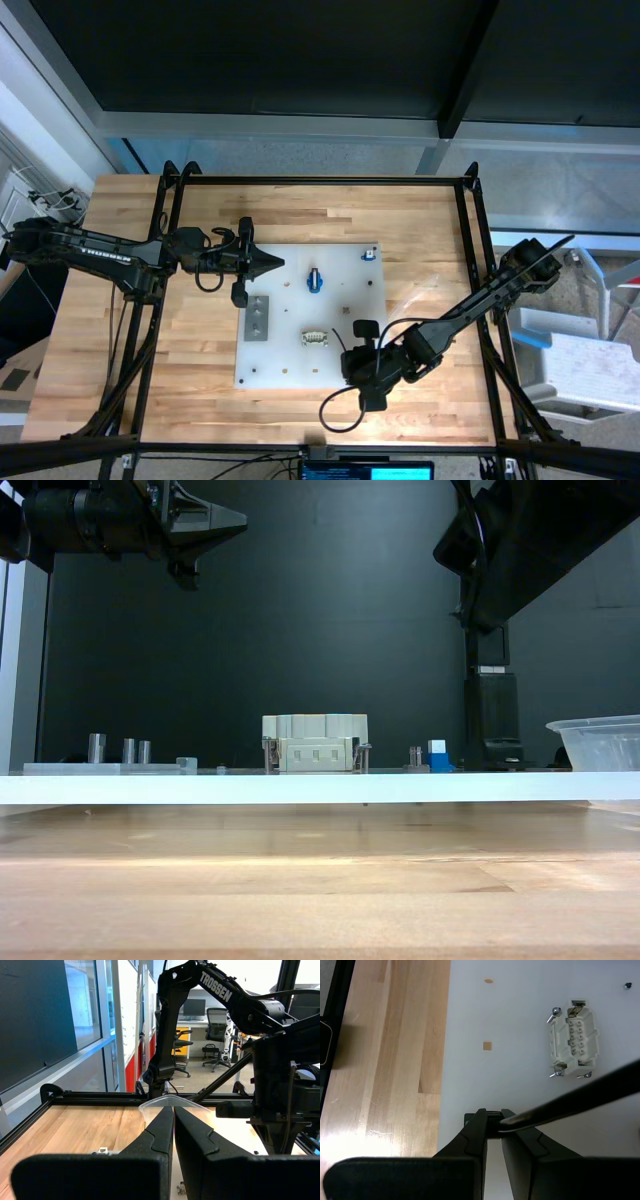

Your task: Remove the USB connector from the USB hub and place in the container

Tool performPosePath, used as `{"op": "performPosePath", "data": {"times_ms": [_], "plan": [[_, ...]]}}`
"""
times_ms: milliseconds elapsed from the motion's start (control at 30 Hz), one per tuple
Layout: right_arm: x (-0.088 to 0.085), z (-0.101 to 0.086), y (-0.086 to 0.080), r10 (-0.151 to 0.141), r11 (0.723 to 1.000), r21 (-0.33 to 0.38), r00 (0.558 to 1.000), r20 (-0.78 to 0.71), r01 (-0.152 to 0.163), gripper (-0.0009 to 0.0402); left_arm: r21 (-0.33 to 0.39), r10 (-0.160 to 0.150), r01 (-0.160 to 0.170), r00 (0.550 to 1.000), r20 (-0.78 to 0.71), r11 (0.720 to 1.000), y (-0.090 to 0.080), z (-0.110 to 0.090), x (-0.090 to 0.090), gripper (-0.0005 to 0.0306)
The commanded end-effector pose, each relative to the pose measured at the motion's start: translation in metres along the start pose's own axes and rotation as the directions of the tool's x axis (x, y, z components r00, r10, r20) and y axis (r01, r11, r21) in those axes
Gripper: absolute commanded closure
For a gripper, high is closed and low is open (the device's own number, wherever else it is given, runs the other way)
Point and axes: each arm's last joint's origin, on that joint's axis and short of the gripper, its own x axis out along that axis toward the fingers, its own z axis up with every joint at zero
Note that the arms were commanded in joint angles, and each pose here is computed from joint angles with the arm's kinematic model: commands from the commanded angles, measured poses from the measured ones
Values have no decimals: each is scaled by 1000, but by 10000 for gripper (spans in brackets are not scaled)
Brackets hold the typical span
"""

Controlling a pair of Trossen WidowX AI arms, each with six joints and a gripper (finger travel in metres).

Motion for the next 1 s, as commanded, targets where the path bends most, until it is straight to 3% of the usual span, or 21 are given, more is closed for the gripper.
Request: {"op": "performPosePath", "data": {"times_ms": [33,233,600,1000], "plan": [[1,5,-1,-14,1000,-26,1000,-21,14,393,0,0,0,1000,0,1000,0,0,0,300],[1,14,-2,3,999,-35,998,-60,-5,393,0,0,0,1000,1,1000,0,0,0,300],[1,18,-3,5,1000,-28,995,-99,-8,393,0,0,0,1000,1,1000,0,0,0,300],[-3,14,-3,2,1000,1,1000,-5,-2,393,0,0,0,1000,1,1000,0,0,0,300]]}}
